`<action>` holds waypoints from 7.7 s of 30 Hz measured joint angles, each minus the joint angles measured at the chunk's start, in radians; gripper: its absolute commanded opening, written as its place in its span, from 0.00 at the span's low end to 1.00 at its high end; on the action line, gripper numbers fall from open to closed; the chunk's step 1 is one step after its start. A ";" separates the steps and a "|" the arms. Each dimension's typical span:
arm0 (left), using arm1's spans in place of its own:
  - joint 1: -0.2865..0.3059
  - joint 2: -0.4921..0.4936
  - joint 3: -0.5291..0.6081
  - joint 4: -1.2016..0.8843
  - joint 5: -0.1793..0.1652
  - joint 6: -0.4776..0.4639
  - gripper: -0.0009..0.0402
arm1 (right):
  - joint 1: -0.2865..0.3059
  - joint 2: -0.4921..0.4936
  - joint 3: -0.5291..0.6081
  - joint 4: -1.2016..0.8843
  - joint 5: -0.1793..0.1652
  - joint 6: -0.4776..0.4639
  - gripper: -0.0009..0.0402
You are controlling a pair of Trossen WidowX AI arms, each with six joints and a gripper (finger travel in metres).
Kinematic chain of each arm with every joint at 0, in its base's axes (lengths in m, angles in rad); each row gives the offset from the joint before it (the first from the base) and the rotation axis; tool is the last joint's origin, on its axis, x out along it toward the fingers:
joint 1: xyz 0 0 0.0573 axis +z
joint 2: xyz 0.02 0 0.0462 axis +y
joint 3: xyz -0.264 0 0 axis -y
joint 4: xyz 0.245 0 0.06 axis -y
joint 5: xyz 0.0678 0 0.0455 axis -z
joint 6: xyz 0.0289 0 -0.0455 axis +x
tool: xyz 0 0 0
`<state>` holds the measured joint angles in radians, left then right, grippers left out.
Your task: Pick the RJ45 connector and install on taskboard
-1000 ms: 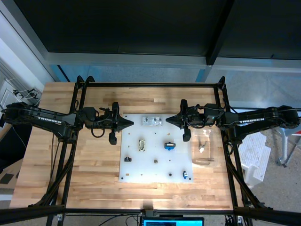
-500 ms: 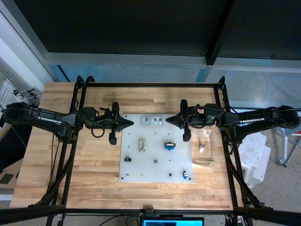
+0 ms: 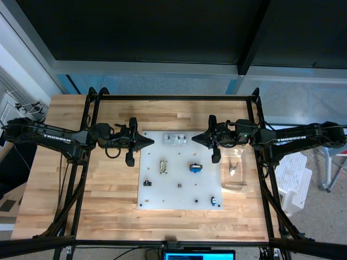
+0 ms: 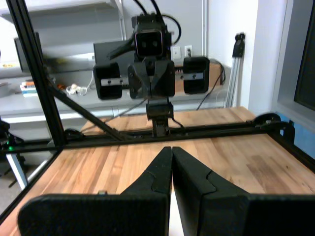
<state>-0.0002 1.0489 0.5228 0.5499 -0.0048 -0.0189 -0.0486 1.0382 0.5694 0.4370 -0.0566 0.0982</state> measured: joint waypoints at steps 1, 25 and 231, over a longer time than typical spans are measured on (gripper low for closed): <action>0.000 0.000 0.000 0.000 0.000 0.000 0.02 | 0.000 -0.013 0.009 -0.042 0.000 0.000 0.02; 0.000 0.000 0.000 0.000 0.000 0.000 0.02 | 0.003 -0.228 0.292 -1.060 0.016 0.047 0.02; 0.000 0.000 0.000 0.000 0.000 0.000 0.02 | 0.613 0.342 0.512 -1.411 0.161 0.447 0.03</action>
<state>-0.0002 1.0489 0.5224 0.5499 -0.0048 -0.0185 0.5648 1.3800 1.0813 -0.9737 0.1043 0.5453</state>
